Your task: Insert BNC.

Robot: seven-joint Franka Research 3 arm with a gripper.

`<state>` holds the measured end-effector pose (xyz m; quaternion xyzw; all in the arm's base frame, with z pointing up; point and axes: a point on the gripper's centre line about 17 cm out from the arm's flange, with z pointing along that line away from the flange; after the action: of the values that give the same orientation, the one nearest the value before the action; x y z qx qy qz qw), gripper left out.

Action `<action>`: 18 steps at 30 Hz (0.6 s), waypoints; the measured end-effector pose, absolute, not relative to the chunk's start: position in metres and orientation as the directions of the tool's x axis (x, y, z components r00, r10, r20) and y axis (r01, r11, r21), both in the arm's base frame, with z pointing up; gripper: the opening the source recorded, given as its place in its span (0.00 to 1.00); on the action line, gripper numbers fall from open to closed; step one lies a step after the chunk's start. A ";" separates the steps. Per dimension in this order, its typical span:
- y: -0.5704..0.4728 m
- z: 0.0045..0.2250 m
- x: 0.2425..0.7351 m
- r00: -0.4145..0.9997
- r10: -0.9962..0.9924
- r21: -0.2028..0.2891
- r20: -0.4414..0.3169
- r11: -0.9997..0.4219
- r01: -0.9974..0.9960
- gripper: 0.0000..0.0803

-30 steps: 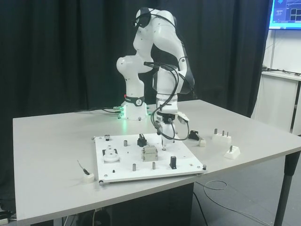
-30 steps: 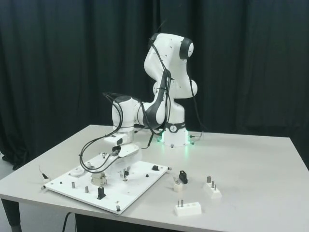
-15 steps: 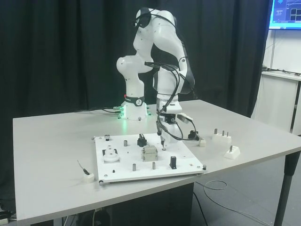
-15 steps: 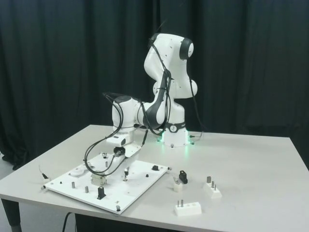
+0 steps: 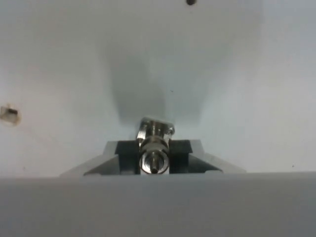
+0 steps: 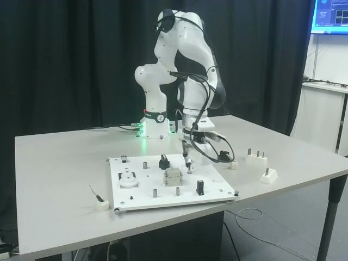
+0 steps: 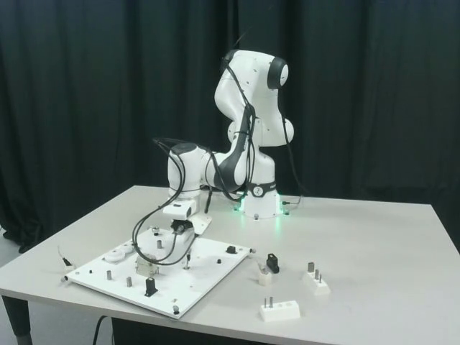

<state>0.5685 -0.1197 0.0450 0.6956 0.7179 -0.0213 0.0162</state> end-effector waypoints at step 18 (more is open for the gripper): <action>-0.120 0.045 0.569 -0.165 0.984 -0.021 -0.062 0.164 0.986 0.15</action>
<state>0.5687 -0.1199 0.0451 0.6459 0.7627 -0.0279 0.0170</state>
